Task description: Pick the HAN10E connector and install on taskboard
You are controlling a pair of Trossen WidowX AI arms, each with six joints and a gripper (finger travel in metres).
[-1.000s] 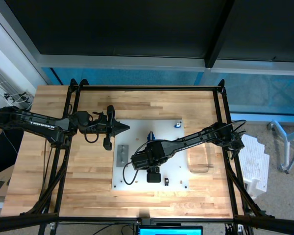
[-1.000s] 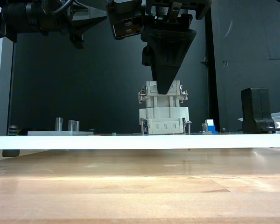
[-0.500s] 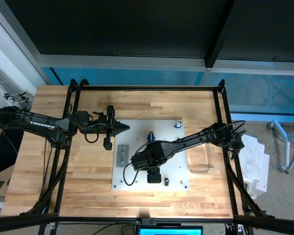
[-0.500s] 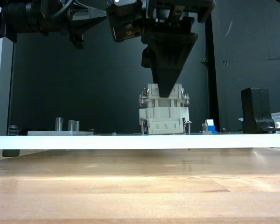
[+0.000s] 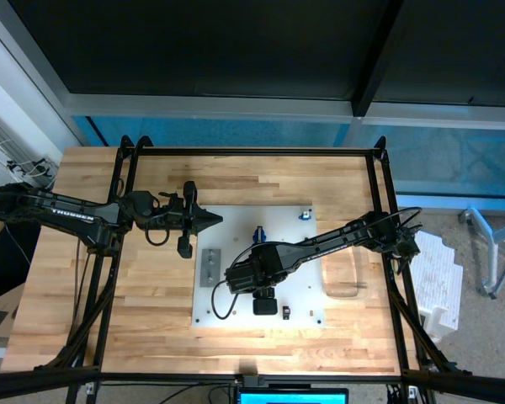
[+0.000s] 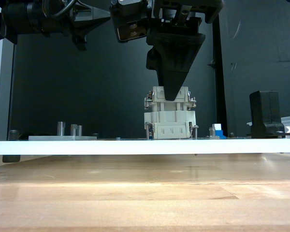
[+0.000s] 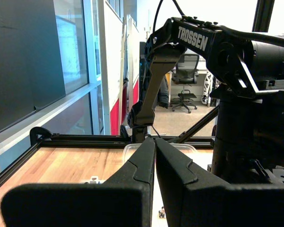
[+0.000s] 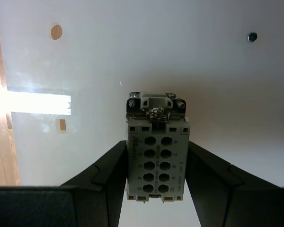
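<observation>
The HAN10E connector (image 8: 157,161) is a pale grey-beige block showing two rows of contact holes and a metal clamp at one end. It stands upright on a matching pale base on the white taskboard (image 5: 299,286), near the board's middle in the low view (image 6: 157,104). My right gripper (image 8: 157,146) points straight down over it, shut on the connector, a black finger (image 8: 111,165) against each long side. The high view hides the connector under my right gripper (image 5: 261,290). My left gripper (image 5: 212,219) hovers shut and empty over the board's far left corner.
On the board are a grey metal block (image 5: 210,265) with short pegs, a blue part (image 5: 257,233) and a tall black piece (image 6: 267,115). A clear plastic tray (image 5: 345,273) lies on the wooden table right of the board. A black frame rims the table.
My right gripper and the connector's upper part sank a few millimetres onto the base, then held still. The left arm has not moved.
</observation>
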